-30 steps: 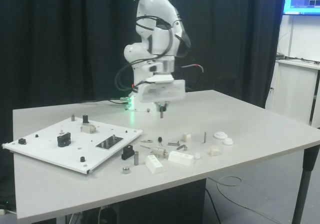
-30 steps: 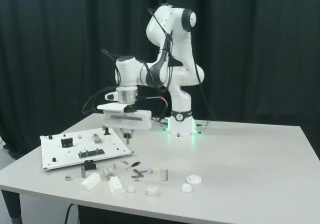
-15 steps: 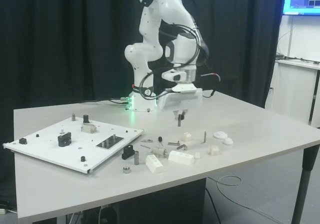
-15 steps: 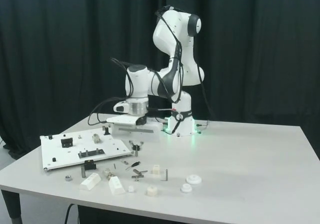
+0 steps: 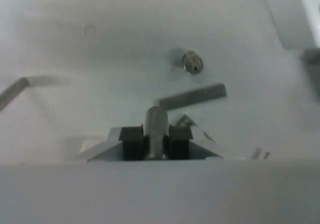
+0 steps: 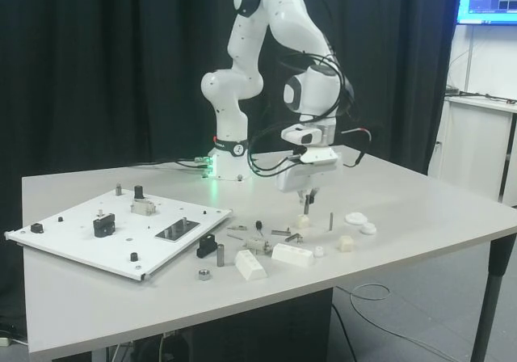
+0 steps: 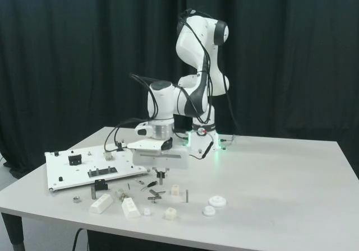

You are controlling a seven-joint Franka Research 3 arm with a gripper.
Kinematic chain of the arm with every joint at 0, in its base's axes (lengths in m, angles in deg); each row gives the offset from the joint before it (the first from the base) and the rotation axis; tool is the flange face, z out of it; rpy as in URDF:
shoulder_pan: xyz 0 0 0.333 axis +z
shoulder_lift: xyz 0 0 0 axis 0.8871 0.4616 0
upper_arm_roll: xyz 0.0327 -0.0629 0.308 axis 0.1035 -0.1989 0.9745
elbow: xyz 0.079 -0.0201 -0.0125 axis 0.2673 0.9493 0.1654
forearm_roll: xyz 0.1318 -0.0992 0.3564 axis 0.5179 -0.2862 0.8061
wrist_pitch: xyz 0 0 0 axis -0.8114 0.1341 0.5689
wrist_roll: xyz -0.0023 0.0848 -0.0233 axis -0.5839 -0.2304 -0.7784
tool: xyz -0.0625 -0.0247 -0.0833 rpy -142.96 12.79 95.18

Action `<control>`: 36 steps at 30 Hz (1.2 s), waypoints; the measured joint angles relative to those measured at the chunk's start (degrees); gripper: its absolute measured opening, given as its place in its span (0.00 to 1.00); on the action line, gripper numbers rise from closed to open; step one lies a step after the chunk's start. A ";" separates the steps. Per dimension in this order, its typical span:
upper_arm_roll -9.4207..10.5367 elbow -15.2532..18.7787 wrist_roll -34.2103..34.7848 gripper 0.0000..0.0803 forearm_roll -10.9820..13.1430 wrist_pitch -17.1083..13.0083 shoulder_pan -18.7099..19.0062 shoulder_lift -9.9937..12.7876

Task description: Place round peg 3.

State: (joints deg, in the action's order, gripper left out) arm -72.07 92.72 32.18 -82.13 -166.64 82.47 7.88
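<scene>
In the wrist view a grey round peg (image 5: 156, 125) stands upright between two black finger pads (image 5: 131, 141), and my gripper (image 5: 156, 143) is shut on it. The gripper (image 6: 308, 199) hangs just above the table among the loose parts, close over a small white cube (image 6: 301, 221). The second room view has the gripper (image 7: 160, 176) low over the same scatter of parts. The white assembly board (image 6: 81, 245) lies well off to one side, apart from the gripper; it shows again as the board (image 7: 67, 177) at the table's end.
Below the gripper lie a small metal ring (image 5: 192, 63) and a grey bar (image 5: 192, 96). Loose parts cover the table's front: white blocks (image 6: 292, 254), white gears (image 6: 356, 218), an upright grey pin (image 6: 330, 220), a nut (image 6: 203, 274), a black piece (image 6: 208, 246).
The arm has swung away from the board's edge, across the table to the loose parts, and come down lower. The peg stayed in the gripper.
</scene>
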 joint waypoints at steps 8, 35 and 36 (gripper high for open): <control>0.99 -2.63 0.00 0.13 1.36 0.00 -0.47 3.34; 6.29 -8.56 0.01 0.13 3.22 0.02 -4.80 10.47; 6.36 -8.63 0.02 0.13 3.23 0.02 -4.84 10.57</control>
State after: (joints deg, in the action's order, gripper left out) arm -65.71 84.09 32.20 -78.90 -166.61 77.63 18.45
